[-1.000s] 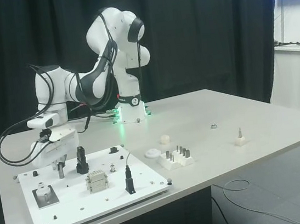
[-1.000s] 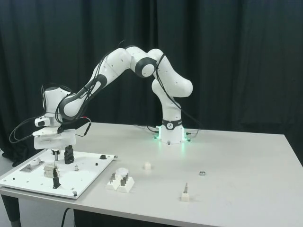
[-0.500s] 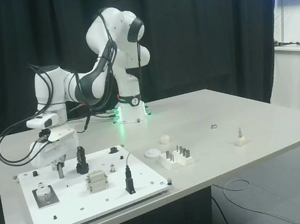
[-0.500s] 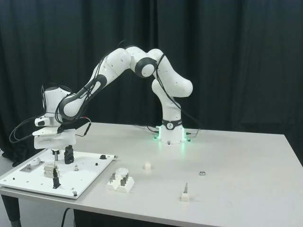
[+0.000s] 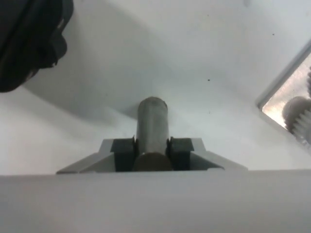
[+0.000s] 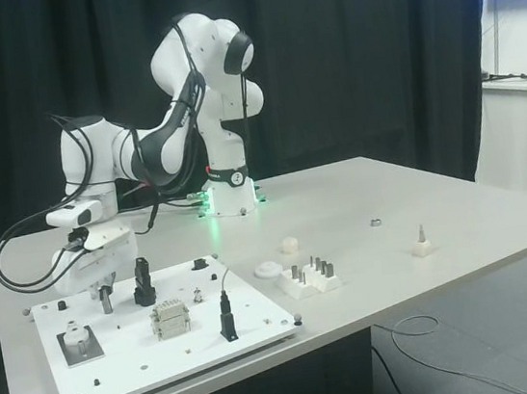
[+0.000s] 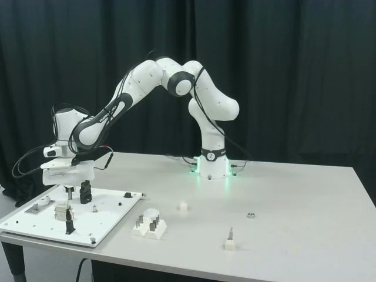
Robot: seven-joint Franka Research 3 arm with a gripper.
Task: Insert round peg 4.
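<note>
One peg in the claw: the gripper [image 5: 152,149] pinches a round grey peg [image 5: 152,127] between its two black pads [image 5: 125,151], held upright with its lower end pointing at the white board [image 6: 196,347], which I judge is the way it must go down into a hole.
Where the peg is: over the far left part of the board, close to its back edge, just beside the tall black block [image 6: 141,281]; its tip looks near the surface, but I cannot tell whether it has entered a hole.
Why the arm reaches so: the white arm [image 7: 141,88] stretches from its base at the desk's back edge out to the board at the desk's left front corner, wrist turned down so the peg hangs plumb.
Peg rack: one white holder [image 6: 311,281] stands on the grey desk [image 6: 459,205] just off the board's right edge, with about four grey pegs left standing in it.
Loose bits on the desk: one white disc [image 6: 268,271], one small white cube [image 6: 289,245], one small nut [image 6: 376,222], one white foot with a thin pin [image 6: 421,243] near the right edge.
On the board: one geared piece on a grey plate [image 6: 76,340], one pale connector [image 6: 169,319], one black plug with a wire [image 6: 227,316].
</note>
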